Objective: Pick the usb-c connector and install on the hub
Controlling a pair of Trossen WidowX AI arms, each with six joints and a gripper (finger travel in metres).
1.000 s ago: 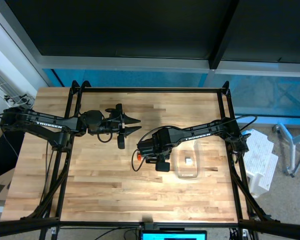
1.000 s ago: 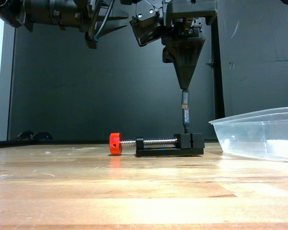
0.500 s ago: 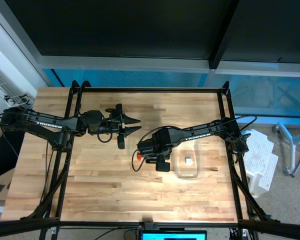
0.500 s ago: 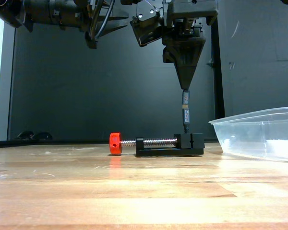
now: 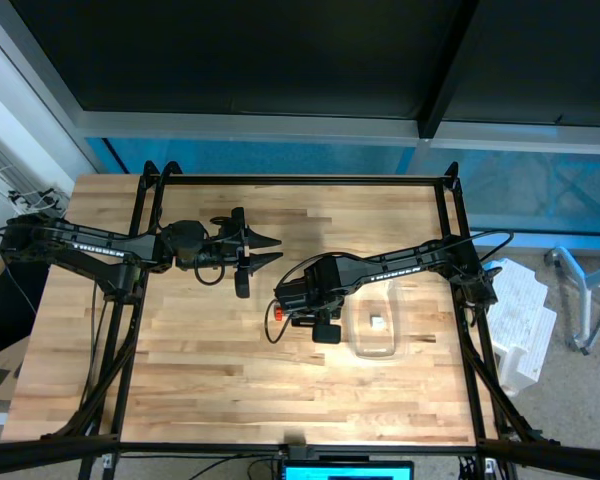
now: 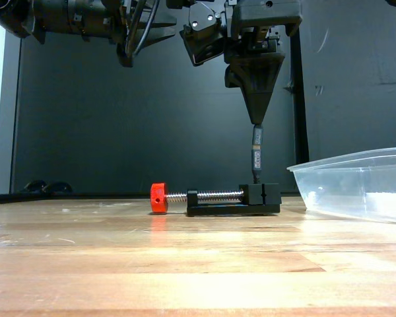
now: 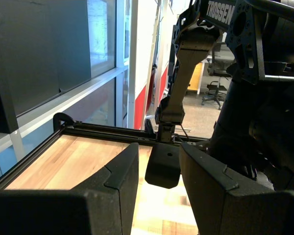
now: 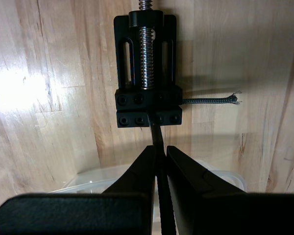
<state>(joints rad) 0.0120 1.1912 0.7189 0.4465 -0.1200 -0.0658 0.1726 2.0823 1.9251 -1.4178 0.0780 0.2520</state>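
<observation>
open tabletop (image 6: 86, 228) left of hub (image 6: 232, 199), tray (image 6: 356, 188) right

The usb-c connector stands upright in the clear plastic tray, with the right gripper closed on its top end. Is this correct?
Not in the tray. The low view shows the usb-c connector standing upright in the hub, beside the clear plastic tray. The right gripper is closed on its top end. The left gripper hangs open, to the hub's left and farther back.

The high camera is looking down over the whole surface (image 5: 230, 380); the low one is looking level along it, near the hub (image 6: 234, 201). Wrist cameras are looking along the left tool (image 7: 158, 156) raised over the surface and, downward, the right tool (image 8: 159, 152) above the hub.
</observation>
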